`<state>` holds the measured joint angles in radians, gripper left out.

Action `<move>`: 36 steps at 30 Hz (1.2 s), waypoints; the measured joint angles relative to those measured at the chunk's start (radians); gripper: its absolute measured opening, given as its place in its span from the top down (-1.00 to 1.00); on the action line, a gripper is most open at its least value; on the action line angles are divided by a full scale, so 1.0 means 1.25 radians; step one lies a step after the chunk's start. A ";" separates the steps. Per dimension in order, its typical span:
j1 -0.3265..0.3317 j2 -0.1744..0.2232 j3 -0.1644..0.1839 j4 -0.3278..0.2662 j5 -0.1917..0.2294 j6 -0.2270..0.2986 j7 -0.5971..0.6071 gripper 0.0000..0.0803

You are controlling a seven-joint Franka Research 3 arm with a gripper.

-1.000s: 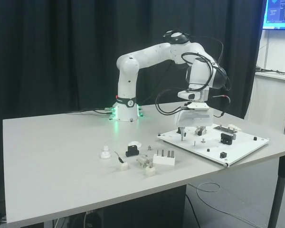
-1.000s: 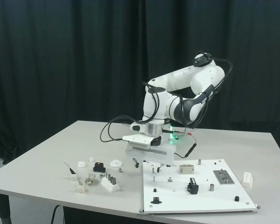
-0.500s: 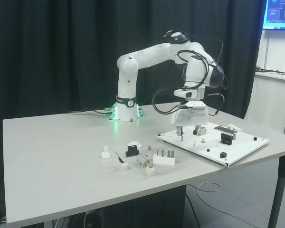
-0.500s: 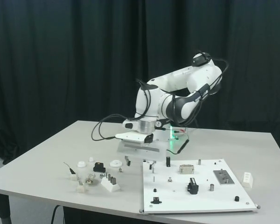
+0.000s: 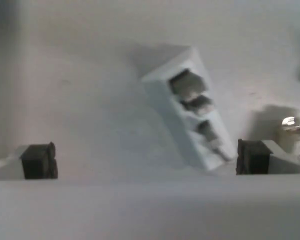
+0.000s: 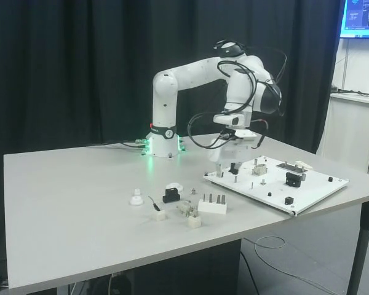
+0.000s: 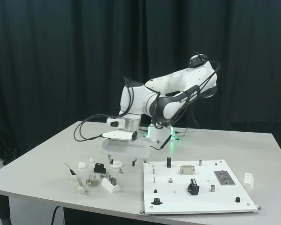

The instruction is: Pick square peg 1.

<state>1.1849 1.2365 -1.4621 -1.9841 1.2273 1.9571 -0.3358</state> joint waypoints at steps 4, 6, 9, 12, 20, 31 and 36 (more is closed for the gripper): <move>-0.029 0.010 0.001 0.012 0.000 0.000 -0.067 -0.99; -0.044 0.015 0.003 0.018 0.000 0.000 -0.102 -0.99; -0.067 0.022 0.006 0.027 0.000 0.000 -0.151 -0.99; -0.088 0.026 0.013 0.034 0.000 -0.001 -0.191 -0.99; -0.137 0.032 0.037 0.052 0.001 -0.018 -0.276 -0.99; -0.170 0.049 0.064 0.071 0.001 -0.052 -0.315 -0.99; -0.172 0.050 0.074 0.071 0.001 -0.053 -0.322 -0.99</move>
<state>0.9696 1.2991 -1.3694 -1.8955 1.2290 1.8915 -0.7385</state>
